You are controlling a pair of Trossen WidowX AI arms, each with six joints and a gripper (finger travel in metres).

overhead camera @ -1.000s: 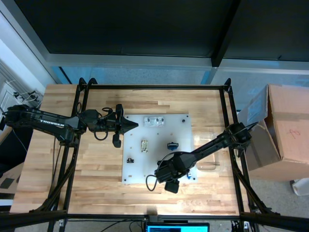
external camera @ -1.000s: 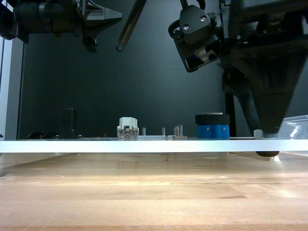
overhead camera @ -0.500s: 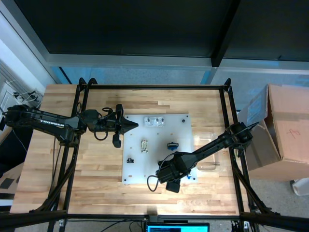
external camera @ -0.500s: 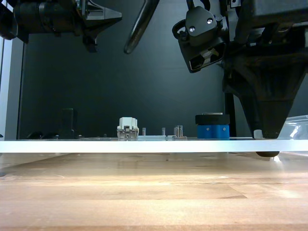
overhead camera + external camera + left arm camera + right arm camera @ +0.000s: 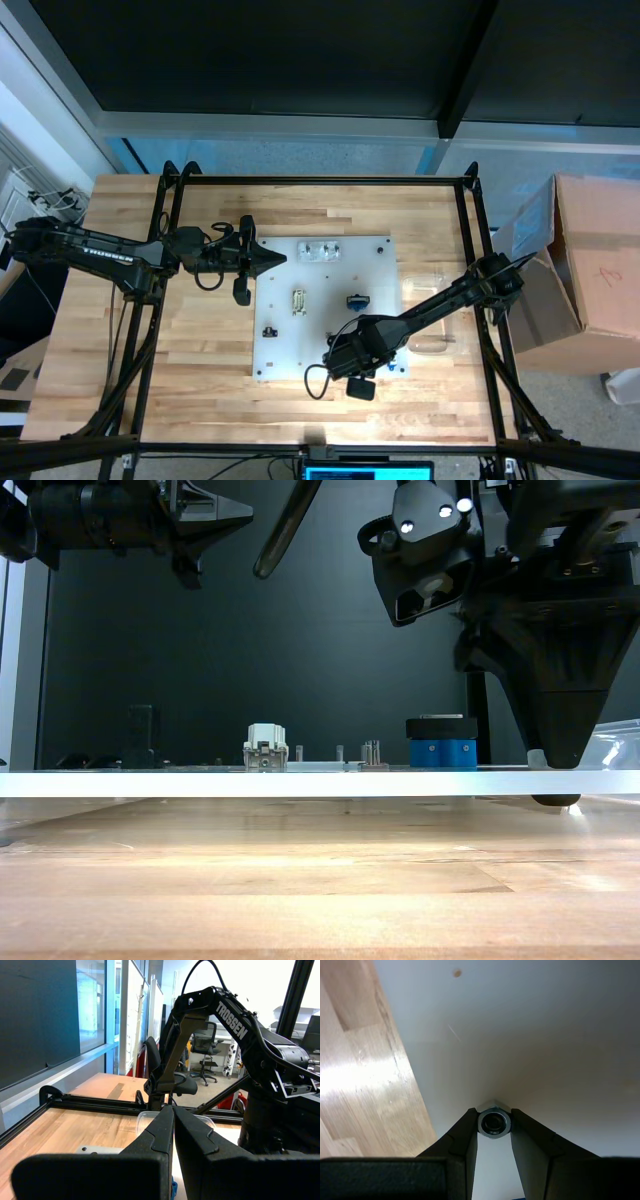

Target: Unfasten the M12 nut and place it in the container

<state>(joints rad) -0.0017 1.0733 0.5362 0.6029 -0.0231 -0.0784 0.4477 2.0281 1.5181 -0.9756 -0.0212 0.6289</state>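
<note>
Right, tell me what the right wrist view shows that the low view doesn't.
Right wrist only: the M12 nut clamped between the right hand's fingers; whether it sits on its stud, I cannot tell. Low only: the left hand, raised high at the left, and the blue block mid-board. Both: the right hand low over the white board.
</note>
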